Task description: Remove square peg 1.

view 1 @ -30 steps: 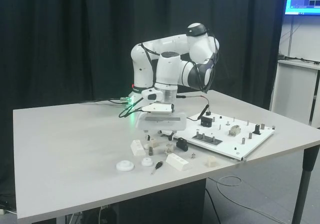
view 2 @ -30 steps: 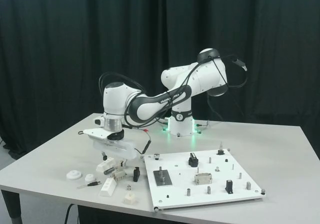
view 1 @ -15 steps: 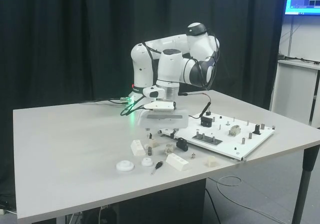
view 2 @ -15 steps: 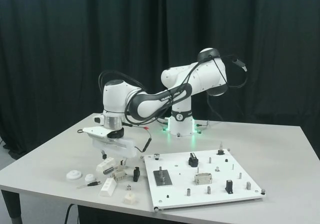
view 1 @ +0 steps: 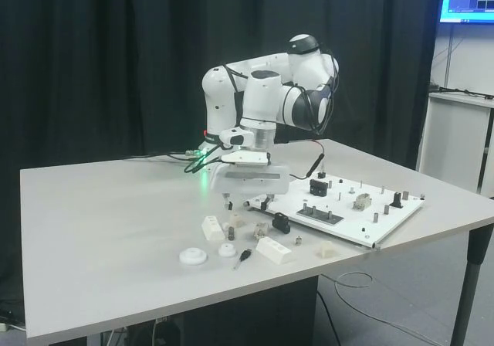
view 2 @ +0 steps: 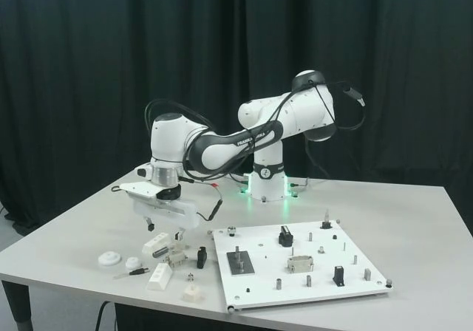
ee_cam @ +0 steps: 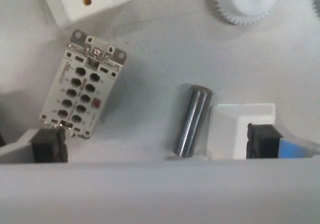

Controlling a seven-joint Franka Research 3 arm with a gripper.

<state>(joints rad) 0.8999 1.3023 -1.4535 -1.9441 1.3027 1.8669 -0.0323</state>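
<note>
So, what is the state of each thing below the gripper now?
White two-finger gripper: open, empty, above the table.
Grey metal cylinder: lying on its side.
White rectangular block: resting on the table beside the cylinder.
White toothed gear: lying flat.
White multi-hole connector: lying flat, holes up.

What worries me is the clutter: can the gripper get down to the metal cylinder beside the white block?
Probably yes: the gripper hangs open above the metal cylinder, with nothing between them. The white block lies right beside the cylinder, though, so one finger may land on it.
</note>
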